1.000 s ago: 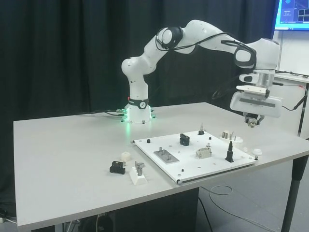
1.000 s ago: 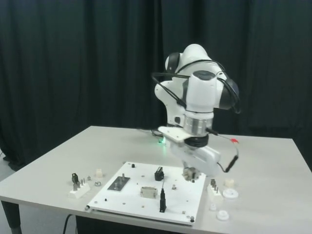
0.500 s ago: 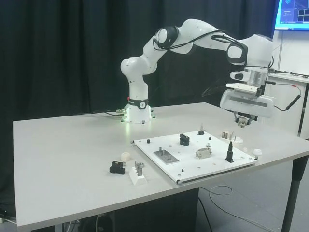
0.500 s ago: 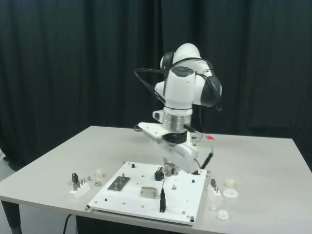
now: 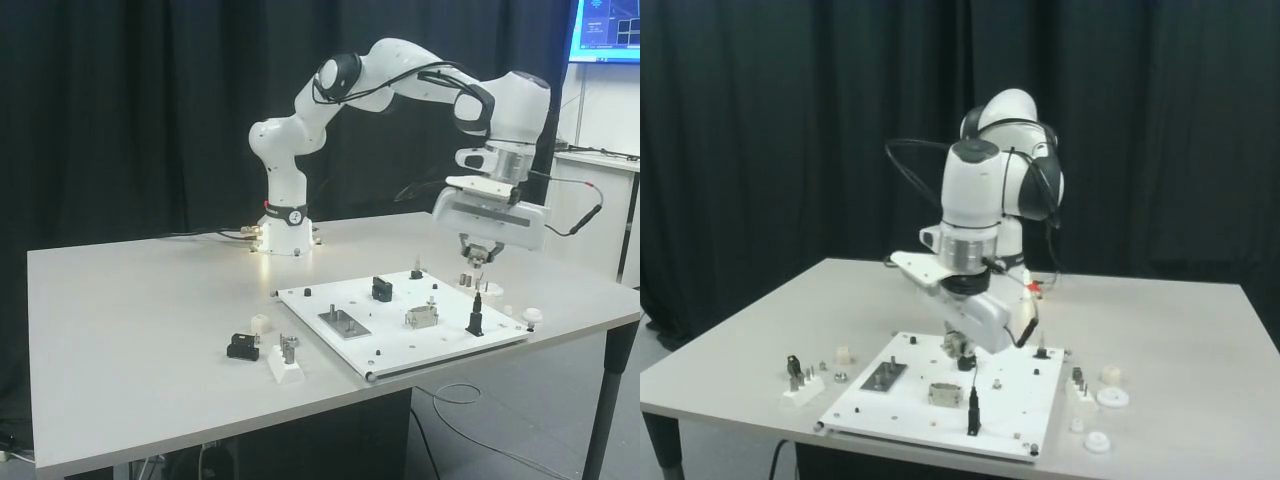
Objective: Insert waterproof.
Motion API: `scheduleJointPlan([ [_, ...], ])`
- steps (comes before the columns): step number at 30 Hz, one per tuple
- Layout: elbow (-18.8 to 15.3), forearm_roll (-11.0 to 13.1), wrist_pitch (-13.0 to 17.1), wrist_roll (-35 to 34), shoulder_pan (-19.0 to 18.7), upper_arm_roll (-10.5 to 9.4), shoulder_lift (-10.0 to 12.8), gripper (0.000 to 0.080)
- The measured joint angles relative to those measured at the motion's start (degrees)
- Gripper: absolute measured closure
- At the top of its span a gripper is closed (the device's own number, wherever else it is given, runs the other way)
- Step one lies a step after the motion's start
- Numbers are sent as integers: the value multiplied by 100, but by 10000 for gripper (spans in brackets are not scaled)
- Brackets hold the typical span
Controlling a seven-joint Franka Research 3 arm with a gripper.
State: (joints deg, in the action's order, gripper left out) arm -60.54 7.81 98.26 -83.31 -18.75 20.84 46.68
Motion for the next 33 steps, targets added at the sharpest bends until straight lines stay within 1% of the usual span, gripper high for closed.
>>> scheduleJointPlan([
  [5,0,-93,-258,817,98,0,-11,487],
  [7,0,-113,-330,1036,145,0,-15,487],
  [13,0,-110,-359,1445,336,-15,-29,487],
  [18,-3,-73,-432,1448,506,-25,-54,487],
  [25,-17,4,-669,1229,708,-27,-135,487],
  [28,-41,71,-748,1150,760,-27,-182,487],
  [33,-137,80,-809,1022,775,-33,-269,487],
])
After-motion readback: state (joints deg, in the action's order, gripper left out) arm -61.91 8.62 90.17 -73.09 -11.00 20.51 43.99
